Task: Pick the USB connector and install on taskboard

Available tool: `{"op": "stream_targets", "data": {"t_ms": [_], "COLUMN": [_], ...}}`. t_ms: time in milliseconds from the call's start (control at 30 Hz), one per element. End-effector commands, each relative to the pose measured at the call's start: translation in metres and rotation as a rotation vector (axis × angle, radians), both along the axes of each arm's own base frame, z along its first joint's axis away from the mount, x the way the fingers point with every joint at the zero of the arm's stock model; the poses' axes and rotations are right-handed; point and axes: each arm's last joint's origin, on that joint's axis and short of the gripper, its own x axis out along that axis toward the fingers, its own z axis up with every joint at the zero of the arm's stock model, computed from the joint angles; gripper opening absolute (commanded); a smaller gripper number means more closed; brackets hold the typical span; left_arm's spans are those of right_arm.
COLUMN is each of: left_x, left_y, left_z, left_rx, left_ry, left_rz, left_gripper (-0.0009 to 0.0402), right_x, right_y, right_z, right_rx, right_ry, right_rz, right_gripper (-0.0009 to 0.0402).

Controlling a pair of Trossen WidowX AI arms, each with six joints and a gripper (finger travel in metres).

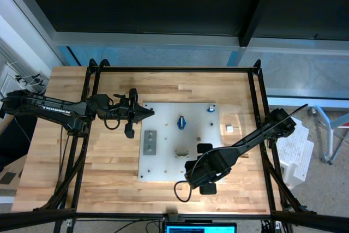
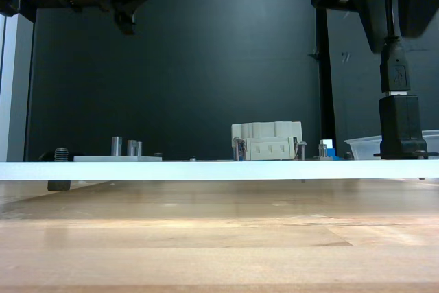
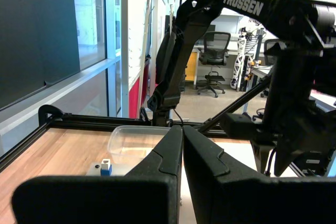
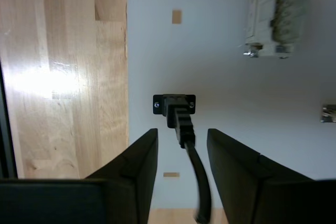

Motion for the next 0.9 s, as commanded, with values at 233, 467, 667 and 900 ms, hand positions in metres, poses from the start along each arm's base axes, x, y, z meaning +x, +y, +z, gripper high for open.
{"op": "stream_targets", "data": {"t_ms": [233, 467, 667, 900], "left_x": [0.0, 0.0, 0.0, 0.0], "left_y": [0.0, 0.0, 0.0, 0.0], "left_z": [0.0, 0.0, 0.0, 0.0], "left_rx": [0.0, 0.0, 0.0, 0.0], "left_ry": [0.0, 0.0, 0.0, 0.0], "left_rz": [0.0, 0.0, 0.0, 0.0], "left_gripper": [0.0, 0.0, 0.0, 0.0], "right_x": [-0.008, -0.011, -0.011, -0.011], "right_y": [-0.004, -0.006, -0.005, -0.005], "right_z": [0.019, 0.025, 0.025, 0.026], "right_rx": [0.015, 0.024, 0.025, 0.026], "right_ry": [-0.03, -0.045, -0.045, -0.048], "right_rz": [0.001, 0.002, 0.004, 0.005], "right_gripper": [0.0178, 0.0181, 0.0181, 0.0181]}}
